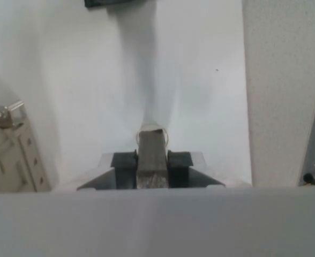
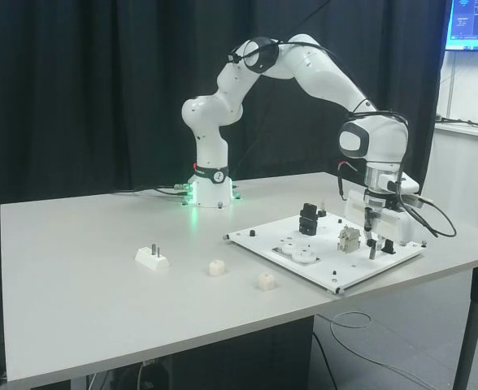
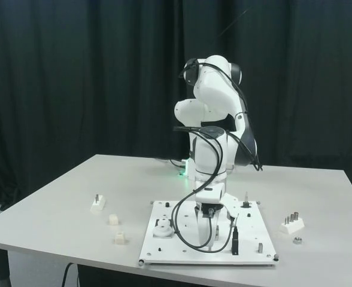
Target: Insert square peg 3.
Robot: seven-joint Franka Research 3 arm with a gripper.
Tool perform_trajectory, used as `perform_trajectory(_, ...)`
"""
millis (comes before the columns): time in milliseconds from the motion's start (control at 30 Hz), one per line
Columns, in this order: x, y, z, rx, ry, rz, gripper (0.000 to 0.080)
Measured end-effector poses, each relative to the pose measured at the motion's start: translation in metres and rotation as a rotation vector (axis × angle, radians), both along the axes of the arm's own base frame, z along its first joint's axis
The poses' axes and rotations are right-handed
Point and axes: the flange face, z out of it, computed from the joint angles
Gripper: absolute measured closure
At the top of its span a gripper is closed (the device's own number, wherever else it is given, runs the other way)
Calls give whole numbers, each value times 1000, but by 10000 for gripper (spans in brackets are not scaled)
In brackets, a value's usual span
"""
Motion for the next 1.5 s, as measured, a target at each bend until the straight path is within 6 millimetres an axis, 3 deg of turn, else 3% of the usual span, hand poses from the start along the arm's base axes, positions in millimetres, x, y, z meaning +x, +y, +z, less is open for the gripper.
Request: perform_trajectory(1500, -1, 1, -3, -10, -3, 139, 688)
